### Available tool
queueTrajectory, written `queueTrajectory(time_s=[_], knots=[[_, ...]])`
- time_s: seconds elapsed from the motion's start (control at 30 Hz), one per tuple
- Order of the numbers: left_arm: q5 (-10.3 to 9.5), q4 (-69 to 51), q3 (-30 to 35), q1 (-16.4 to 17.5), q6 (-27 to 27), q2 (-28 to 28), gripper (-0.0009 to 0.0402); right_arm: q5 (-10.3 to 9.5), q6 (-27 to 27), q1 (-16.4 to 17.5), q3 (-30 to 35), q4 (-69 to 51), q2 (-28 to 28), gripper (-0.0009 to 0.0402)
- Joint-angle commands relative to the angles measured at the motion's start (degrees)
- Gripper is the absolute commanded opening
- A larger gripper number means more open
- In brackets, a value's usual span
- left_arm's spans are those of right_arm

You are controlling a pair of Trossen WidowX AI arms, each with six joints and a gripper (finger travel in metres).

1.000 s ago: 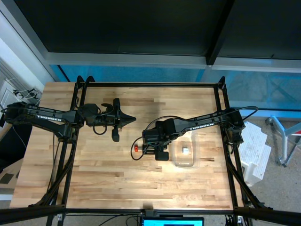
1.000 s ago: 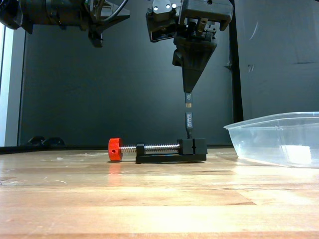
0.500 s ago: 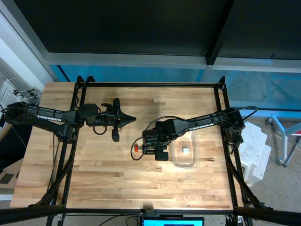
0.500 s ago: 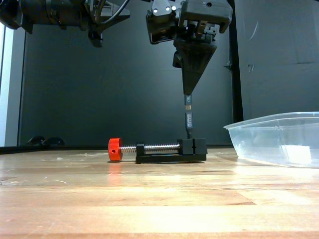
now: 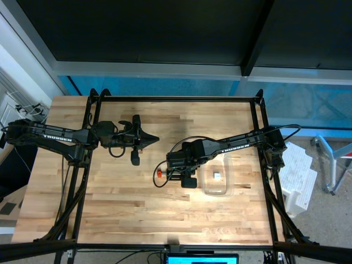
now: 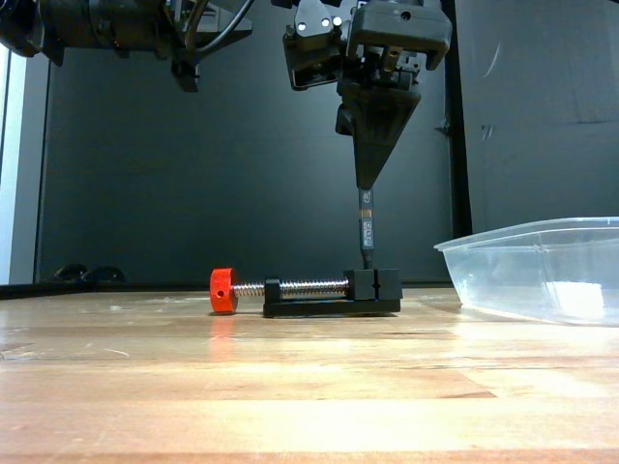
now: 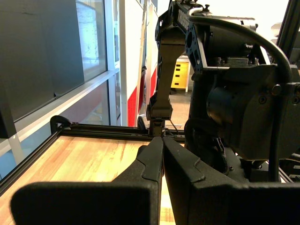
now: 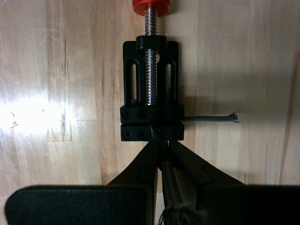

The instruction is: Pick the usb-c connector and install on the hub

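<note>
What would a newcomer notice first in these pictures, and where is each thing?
Over the middle of the wooden table, the right pincer hangs point-down, shut on a thin dark usb-c connector standing upright on the black rectangular hub, whose orange-red knob is at its left end. A clear plastic tray sits to the hub's right, and the left pincer hovers shut farther back and to the left.

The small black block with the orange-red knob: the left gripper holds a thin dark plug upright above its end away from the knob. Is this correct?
No. The right gripper holds the thin dark usb-c connector upright above that end of the black block hub, as the low view shows. The left gripper hangs shut and empty, away to the left.
</note>
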Motion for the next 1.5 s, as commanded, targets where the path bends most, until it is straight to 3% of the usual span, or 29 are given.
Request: queueTrajectory(time_s=[0.03, 1.5], knots=[[0.02, 0.00, 0.02, 0.02, 0.02, 0.00, 0.0000, 0.00, 0.00, 0.02, -0.09, 0.28, -0.04, 0.0000], [0.02, 0.00, 0.02, 0.02, 0.02, 0.00, 0.0000, -0.04, -0.15, 0.15, -1.84, 2.12, -0.04, 0.0000]])
